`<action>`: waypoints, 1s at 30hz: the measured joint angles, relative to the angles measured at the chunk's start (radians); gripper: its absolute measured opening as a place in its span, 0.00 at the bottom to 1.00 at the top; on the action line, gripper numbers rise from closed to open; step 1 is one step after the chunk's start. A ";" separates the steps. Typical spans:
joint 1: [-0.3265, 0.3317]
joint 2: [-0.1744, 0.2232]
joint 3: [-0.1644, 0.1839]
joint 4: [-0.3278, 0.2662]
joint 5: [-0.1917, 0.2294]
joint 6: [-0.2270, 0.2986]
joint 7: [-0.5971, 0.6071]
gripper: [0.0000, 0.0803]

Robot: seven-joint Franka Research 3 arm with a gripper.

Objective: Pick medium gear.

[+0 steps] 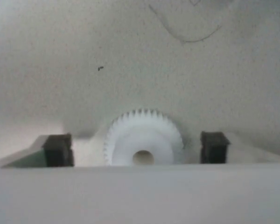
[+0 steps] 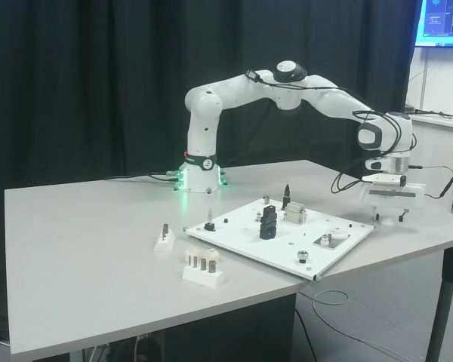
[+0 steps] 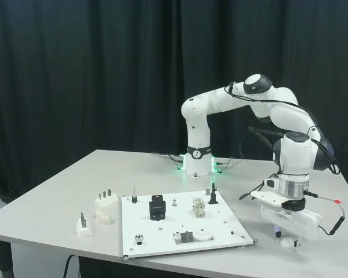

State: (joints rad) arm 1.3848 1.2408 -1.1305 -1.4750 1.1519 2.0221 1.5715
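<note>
In the wrist view a white toothed gear [image 1: 143, 144] with a round centre hole lies flat on the grey table. My gripper [image 1: 136, 148] is open and straddles it. One black fingertip [image 1: 58, 150] and the other stand on either side of the gear, each with a gap to its teeth. The second room view shows the gear [image 3: 288, 242] on the table right of the white board, directly under my gripper [image 3: 283, 234], which is low over the table. In the first room view my gripper [image 2: 389, 216] hangs near the table's right edge.
A white assembly board [image 3: 162, 234] carries several small parts, among them a black block [image 3: 157, 208] and a white round part [image 3: 202, 234]. Two small white holders [image 3: 104, 205] stand left of it. The arm's base [image 3: 198, 165] is behind. The table edge [image 2: 438, 240] is close to my gripper.
</note>
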 joint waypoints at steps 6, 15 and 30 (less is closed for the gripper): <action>0.000 0.000 0.002 0.000 0.000 0.003 0.000 0.68; -0.001 0.000 0.006 0.001 -0.005 0.011 0.000 0.35; -0.003 -0.004 -0.016 0.004 -0.046 0.018 0.000 0.35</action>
State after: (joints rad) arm 1.3815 1.2372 -1.1465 -1.4709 1.1059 2.0398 1.5717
